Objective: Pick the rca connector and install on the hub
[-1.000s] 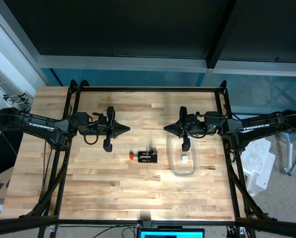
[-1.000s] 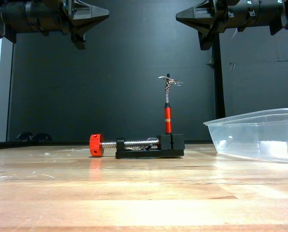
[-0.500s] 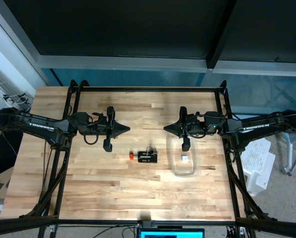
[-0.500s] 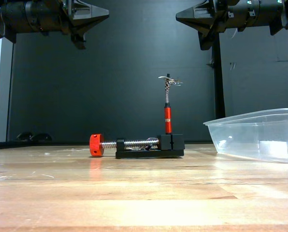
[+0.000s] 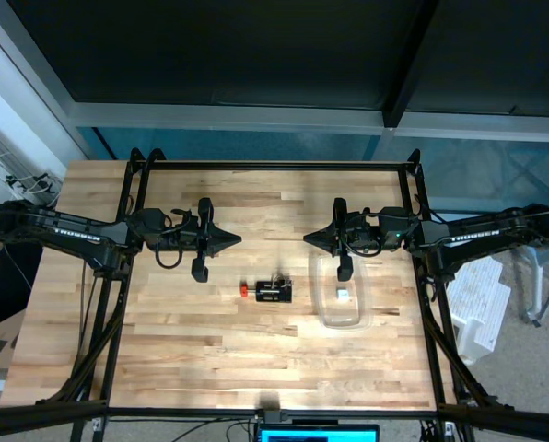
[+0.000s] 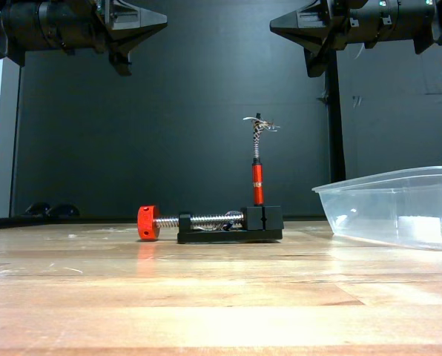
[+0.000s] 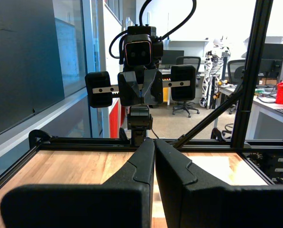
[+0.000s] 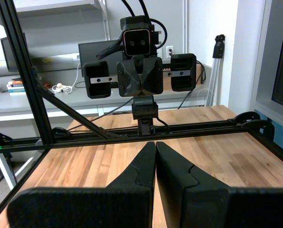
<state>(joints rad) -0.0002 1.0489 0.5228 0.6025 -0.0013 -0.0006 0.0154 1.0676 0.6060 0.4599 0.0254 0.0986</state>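
**RCA CONNECTOR UPRIGHT ON HUB; BOTH GRIPPERS CLOSED AND CLEAR OF IT**

Inspected 2 arms and 1 work surface.

Found the left gripper (image 5: 236, 239) held high over the left half of the table (image 5: 164, 322), pointing right. Checked the left gripper (image 7: 154, 141) from its own wrist camera: closed tip to tip along the whole finger length, holding nothing.

Found the right gripper (image 5: 308, 239) at matching height over the right half, pointing left, directly facing the left gripper across a gap. Checked the right gripper (image 8: 155, 142) from its own camera: likewise closed tight, holding nothing.

Located the hub (image 5: 274, 294) lying flat near the table's centre, nearer than both gripper tips and far below them in the low view. Noted its red knob (image 6: 147, 222) at the left end, on a threaded screw running right into the black block.

Located the rca connector (image 6: 257, 184) standing upright on the hub's right-end block, with a red barrel below and a braided metallic lead splayed at the top. Touched by neither gripper.

Noted a clear plastic tray (image 6: 391, 211) just right of the hub and apart from it, under the right gripper. Counted 1 small white square piece (image 5: 344, 294) inside it.
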